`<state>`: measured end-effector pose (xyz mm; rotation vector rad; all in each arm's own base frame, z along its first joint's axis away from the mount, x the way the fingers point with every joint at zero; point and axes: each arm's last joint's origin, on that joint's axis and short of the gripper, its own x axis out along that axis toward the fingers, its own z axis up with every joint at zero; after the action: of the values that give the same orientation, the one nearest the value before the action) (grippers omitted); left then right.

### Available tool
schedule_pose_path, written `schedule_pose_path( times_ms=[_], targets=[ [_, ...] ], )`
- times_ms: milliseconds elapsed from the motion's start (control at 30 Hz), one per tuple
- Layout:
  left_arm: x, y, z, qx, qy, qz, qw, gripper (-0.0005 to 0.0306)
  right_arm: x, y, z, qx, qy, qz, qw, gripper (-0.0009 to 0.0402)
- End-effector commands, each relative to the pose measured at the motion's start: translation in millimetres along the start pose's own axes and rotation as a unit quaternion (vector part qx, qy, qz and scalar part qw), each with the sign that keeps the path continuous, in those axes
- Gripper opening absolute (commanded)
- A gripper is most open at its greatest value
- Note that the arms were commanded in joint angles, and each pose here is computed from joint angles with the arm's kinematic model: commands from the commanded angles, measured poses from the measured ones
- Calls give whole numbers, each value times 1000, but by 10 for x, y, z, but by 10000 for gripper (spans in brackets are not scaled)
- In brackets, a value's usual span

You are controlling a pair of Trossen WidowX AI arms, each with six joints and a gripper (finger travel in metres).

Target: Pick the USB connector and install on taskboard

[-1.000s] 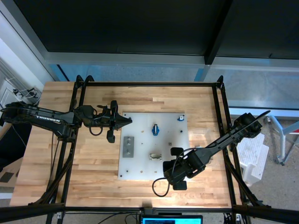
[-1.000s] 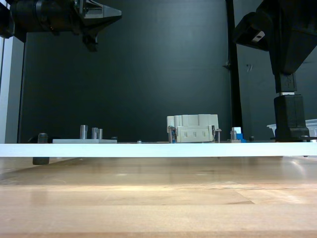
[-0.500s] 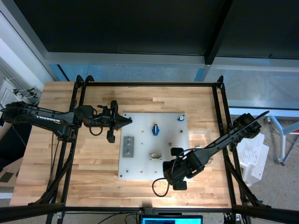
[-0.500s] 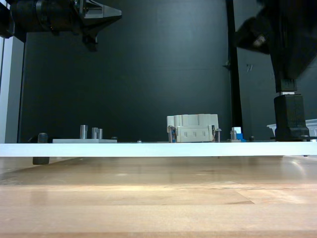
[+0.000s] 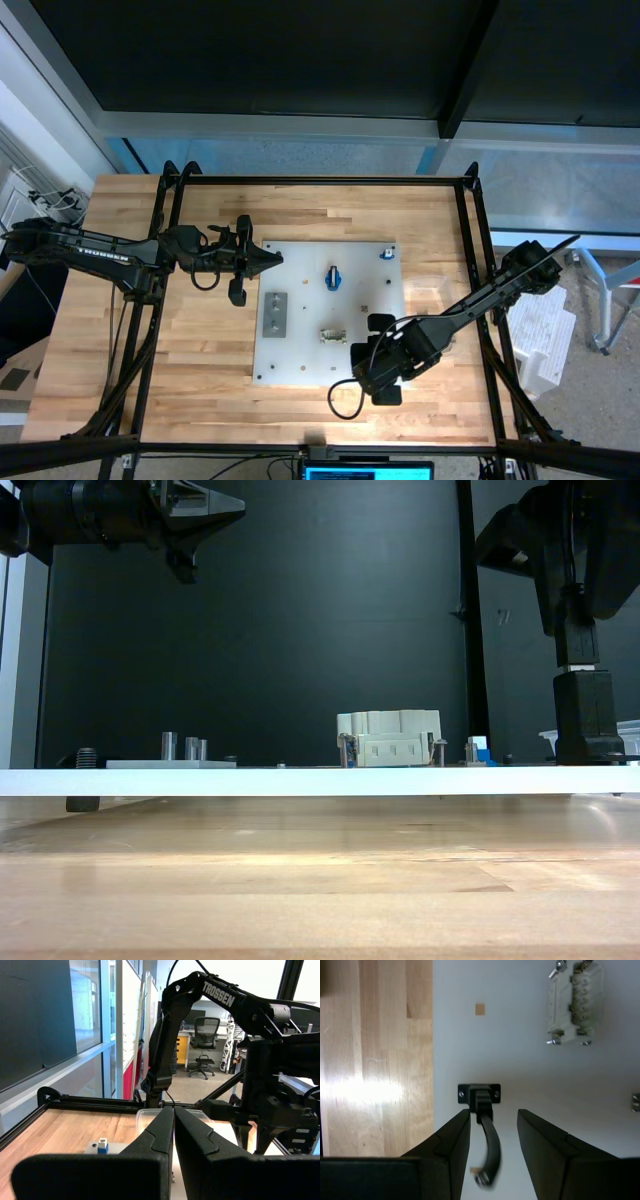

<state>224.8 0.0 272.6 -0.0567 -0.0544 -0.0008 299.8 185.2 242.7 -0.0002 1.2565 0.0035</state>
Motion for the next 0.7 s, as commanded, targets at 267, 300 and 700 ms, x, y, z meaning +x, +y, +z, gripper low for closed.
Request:
schedule_pose_path(
  times_ms=[267,300,700],
  targets=[
    [1,1,1,0,0,0,1000,0,-343,-96,-52,3,-25,15,1000,177],
    [1,0,-1,0,0,0,1000,0,-381,-110,-62,2,-27,16,999,178],
    [1,0,-2,0,0,0,1000,0,-668,-446,-93,7,-48,16,999,128]
  ],
)
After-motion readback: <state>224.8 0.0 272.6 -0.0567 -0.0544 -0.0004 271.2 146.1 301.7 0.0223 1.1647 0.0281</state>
